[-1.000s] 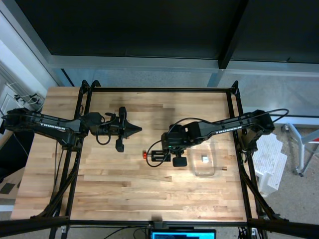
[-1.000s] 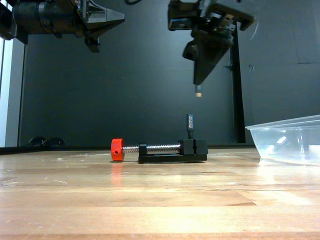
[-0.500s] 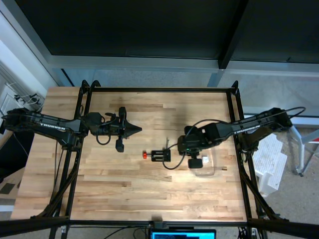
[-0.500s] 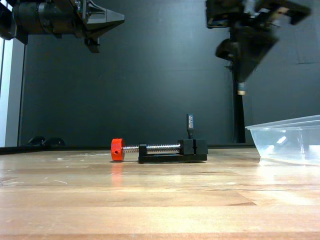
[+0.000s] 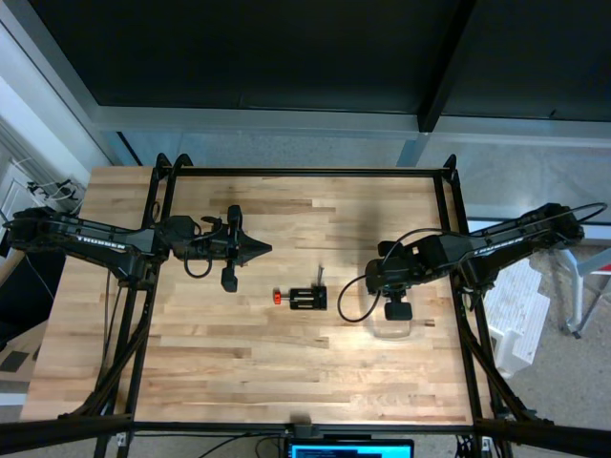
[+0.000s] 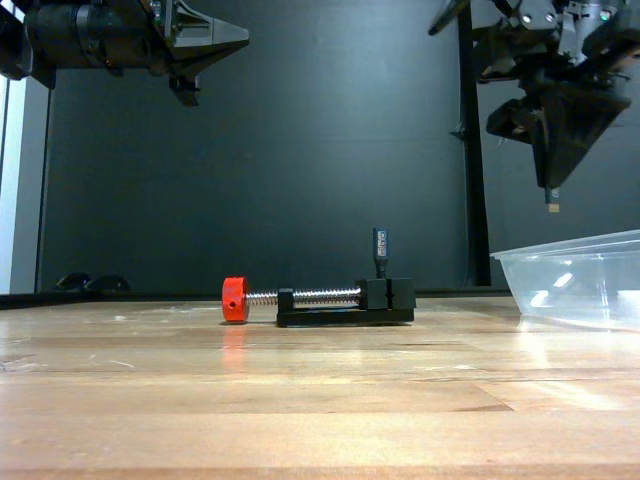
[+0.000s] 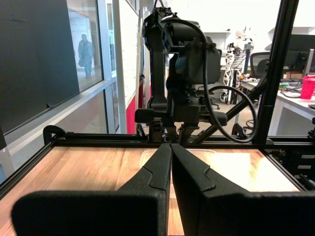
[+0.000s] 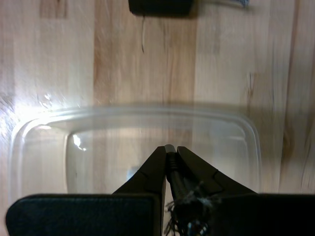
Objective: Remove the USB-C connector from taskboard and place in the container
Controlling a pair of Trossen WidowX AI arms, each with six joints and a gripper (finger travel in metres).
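- the usb-c connector (image 6: 551,205) is a tiny bit pinched at the very tip of the right pincer (image 6: 549,186). it is up in the air and out of the taskboard (image 6: 345,300).
- the right pincer is closed tight on the connector, with its fingers pointing down. seen from its own camera, the tips sit over the inside of the container (image 8: 133,111).
- the container is a clear tray on the bench (image 6: 300,400), over on the right side. in the low view the connector hangs above the tray's rim and does not touch it.
- the taskboard lies flat on the bench, well apart from the tray. its red knob (image 6: 234,299) is on the end away from the tray. a thin upright pin (image 6: 380,250) stands in the block.
- the left pincer (image 6: 240,35) is high up over the left half of the bench. its fingers are pressed together and it holds nothing. it looks parked.
- i think the pulling-out part is done. the step in hand is bringing the connector to the tray and letting it go.
- next, i think the right pincer should go down a little, closer to the tray floor, and stay over the middle. then it should open its fingers.
- the connector is so small and light that it could bounce out of the tray or cling to a finger. a low, gentle drop looks best.
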